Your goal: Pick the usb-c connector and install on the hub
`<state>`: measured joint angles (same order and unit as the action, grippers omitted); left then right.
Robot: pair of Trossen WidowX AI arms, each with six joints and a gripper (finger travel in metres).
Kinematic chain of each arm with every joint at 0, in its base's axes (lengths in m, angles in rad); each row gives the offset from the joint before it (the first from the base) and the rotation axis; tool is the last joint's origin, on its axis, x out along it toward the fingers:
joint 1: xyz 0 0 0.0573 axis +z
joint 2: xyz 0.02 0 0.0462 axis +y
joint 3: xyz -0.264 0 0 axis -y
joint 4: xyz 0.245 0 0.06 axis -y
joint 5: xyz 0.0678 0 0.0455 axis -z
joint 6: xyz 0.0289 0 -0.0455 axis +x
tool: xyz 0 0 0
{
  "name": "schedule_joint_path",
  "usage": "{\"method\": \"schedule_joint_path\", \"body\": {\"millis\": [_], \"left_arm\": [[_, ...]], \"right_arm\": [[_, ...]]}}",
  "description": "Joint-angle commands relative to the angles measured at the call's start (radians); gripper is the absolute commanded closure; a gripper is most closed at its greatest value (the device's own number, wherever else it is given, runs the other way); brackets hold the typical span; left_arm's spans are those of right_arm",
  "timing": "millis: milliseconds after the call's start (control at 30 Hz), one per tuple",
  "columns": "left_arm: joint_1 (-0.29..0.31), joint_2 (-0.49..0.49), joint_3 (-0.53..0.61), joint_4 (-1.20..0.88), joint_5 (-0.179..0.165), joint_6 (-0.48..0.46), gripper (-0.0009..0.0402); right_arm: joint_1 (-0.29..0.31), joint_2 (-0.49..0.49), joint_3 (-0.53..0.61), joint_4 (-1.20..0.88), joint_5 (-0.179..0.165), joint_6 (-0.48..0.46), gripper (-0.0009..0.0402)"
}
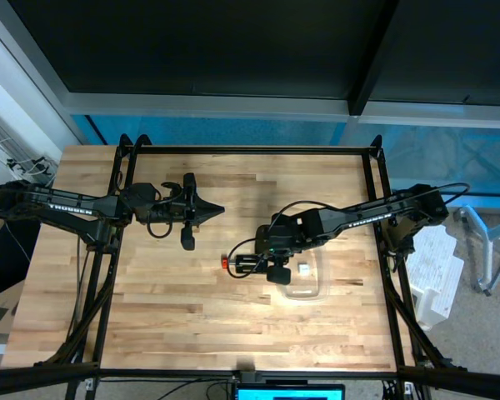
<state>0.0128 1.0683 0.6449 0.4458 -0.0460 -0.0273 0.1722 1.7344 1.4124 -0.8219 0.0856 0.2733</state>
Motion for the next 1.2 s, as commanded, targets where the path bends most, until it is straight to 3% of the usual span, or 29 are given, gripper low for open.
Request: {"method": "schedule_joint_path", "body": {"millis": [33,1200], "left_arm": [[0.0,0.0,0.0,0.0,0.0,0.0,0.0393],[0.0,0.0,0.0,0.0,0.0,0.0,0.0393]], "right_arm": [[0.0,0.008,0.002,0.012,0.0,-0.002,0.0393],[-0.003,0.023,0.002,0.024,0.002,-0.02,0.0393]]}}
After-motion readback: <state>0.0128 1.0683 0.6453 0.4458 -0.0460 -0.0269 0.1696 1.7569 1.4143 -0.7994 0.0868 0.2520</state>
